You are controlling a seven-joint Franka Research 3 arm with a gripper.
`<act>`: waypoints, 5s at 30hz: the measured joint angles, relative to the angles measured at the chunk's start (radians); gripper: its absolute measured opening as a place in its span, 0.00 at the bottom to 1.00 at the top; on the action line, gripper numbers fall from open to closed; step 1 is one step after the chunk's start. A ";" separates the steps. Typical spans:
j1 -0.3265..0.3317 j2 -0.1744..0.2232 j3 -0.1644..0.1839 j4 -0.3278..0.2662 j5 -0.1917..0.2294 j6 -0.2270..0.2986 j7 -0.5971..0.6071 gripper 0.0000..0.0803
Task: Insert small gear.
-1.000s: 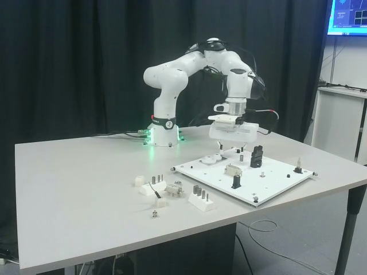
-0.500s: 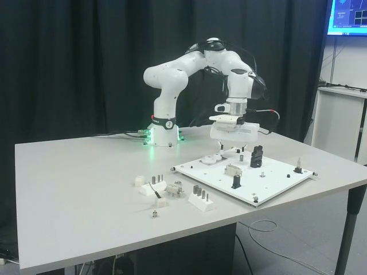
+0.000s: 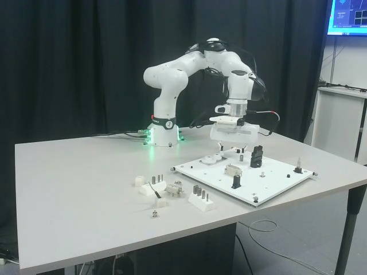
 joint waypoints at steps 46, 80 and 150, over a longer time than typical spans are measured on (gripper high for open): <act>-0.013 0.000 -0.009 -0.034 -0.039 0.006 -0.074 1.00; -0.088 -0.001 -0.008 -0.038 -0.013 -0.116 -0.281 1.00; -0.097 -0.003 -0.036 -0.036 -0.013 -0.148 -0.281 0.99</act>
